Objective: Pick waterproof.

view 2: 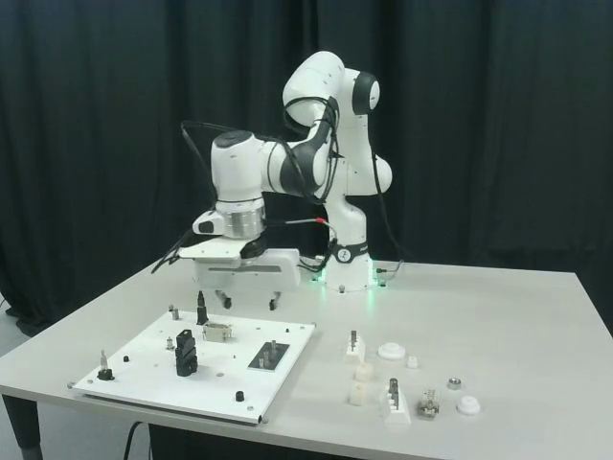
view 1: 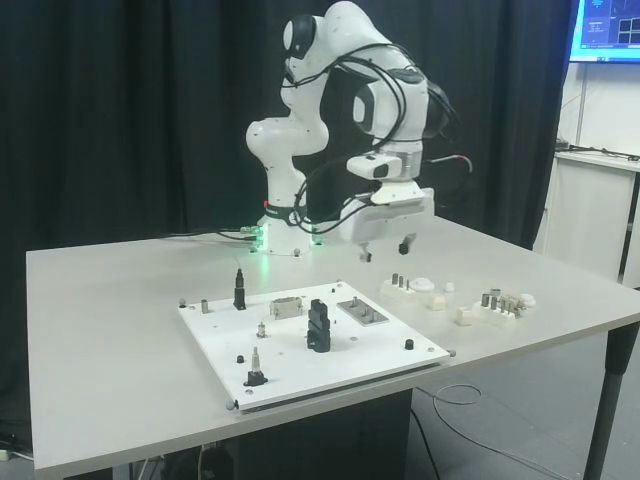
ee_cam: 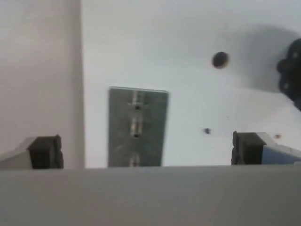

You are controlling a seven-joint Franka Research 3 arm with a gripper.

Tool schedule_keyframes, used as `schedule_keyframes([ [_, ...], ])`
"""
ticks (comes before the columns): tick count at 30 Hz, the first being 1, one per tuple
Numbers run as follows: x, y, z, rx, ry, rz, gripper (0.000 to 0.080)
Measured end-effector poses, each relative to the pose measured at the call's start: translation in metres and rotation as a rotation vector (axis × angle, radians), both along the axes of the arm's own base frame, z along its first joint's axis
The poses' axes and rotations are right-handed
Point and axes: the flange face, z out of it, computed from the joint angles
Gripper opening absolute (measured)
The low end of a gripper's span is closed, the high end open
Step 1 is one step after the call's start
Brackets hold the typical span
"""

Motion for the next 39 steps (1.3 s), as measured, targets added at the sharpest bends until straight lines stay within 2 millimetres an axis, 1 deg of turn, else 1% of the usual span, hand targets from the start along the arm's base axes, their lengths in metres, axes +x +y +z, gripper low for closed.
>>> schedule_keyframes([
  [9, 0.000, 0.040, -0.008, -0.001, 0.017, 0.016, 0.0800],
  [13, -0.001, 0.060, -0.011, -0.001, 0.024, 0.031, 0.0800],
  [21, -0.005, 0.107, -0.017, -0.007, 0.034, 0.028, 0.0800],
  [32, -0.012, 0.177, -0.018, -0.020, 0.032, 0.023, 0.0800],
  [39, -0.018, 0.216, -0.018, -0.027, 0.019, 0.021, 0.0800],
])
